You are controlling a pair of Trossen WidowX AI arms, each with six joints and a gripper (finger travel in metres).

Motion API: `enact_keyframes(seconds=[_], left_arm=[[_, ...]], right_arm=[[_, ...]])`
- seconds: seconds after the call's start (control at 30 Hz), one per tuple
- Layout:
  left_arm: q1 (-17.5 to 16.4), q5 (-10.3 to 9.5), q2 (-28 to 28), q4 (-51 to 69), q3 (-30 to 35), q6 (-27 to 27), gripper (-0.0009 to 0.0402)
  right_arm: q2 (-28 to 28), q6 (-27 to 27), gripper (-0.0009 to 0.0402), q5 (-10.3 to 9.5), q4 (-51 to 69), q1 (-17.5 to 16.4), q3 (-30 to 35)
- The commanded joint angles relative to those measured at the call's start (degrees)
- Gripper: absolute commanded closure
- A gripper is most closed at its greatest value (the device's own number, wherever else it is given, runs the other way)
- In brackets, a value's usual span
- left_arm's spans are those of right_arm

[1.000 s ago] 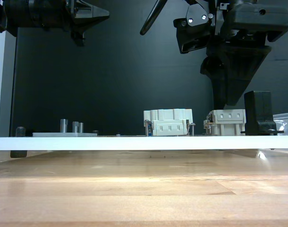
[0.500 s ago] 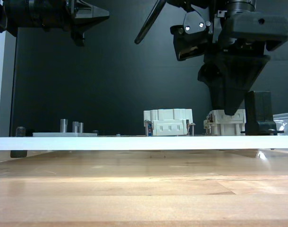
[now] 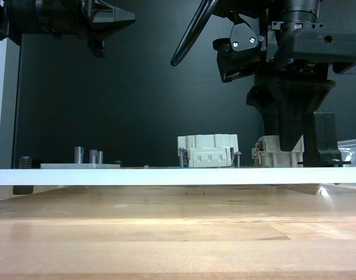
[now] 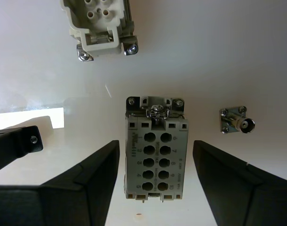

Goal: Pick the HAN10E connector and install on the hub

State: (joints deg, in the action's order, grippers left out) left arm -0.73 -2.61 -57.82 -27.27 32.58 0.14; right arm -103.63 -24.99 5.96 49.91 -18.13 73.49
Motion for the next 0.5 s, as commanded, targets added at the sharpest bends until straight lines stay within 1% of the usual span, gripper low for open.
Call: enact_keyframes(seconds=[0.03, 0.3, 0.5], left_arm=[[0.0, 0.00, 0.0, 0.0, 0.0, 0.0, 0.0392], [0.0, 0.02, 0.0, 0.0, 0.0, 0.0, 0.0392], [0.0, 0.02, 0.0, 0.0, 0.0, 0.0, 0.0392]], right_arm=[[0.1, -0.1, 0.0206, 0.02, -0.1, 0.0, 0.0], [0.4, -0.3, 0.0275, 0.00, -0.1, 0.0, 0.0], [2.1, -0.1, 0.0322, 0.04, 0.2, 0.0, 0.0]])
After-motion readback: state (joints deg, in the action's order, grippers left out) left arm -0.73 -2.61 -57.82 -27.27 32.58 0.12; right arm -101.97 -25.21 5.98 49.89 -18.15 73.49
